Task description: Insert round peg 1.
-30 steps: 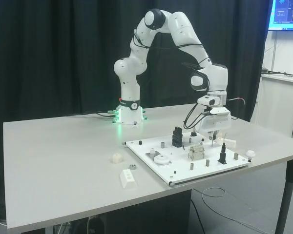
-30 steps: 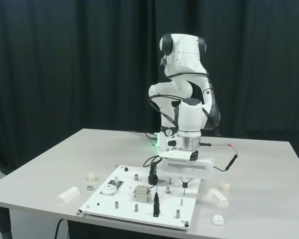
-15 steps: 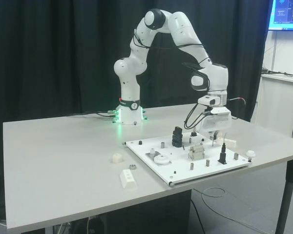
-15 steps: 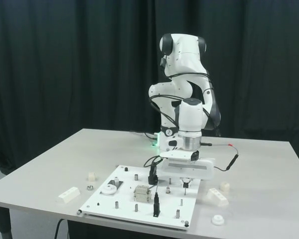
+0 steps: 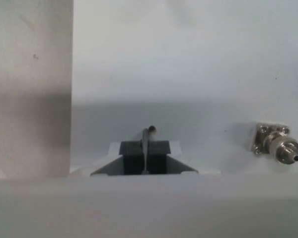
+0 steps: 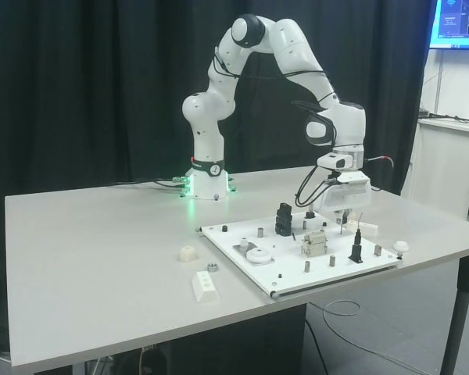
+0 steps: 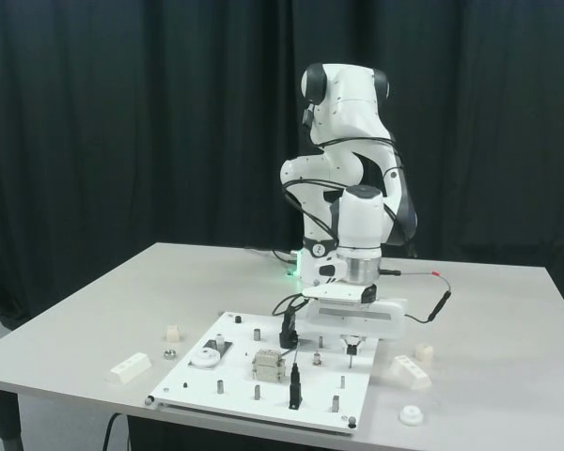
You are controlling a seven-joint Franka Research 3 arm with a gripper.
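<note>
Grey metal, thin and rod-like, was all that showed of the round peg [image 5: 147, 148]: a slim pin with a slightly thicker tip, pinched upright between the two fingers [image 5: 131, 157], which were drawn narrow around it. In the second room view the peg [image 7: 351, 349] hung from the gripper [image 7: 350, 344] over the far right part of the white board [image 7: 227, 374], its tip close above the surface; whether it touched could not be told. Over the last second the wrist had eased to the right in that view and crept a little lower, while the rest of the arm [image 6: 250, 47] barely altered. I judged this a fine alignment step, the insertion itself not yet done. In the wrist view no hole was visible under the tip, only plain white board and a small metal threaded connector [image 5: 278, 146] standing off to one side, well apart from the peg.
</note>
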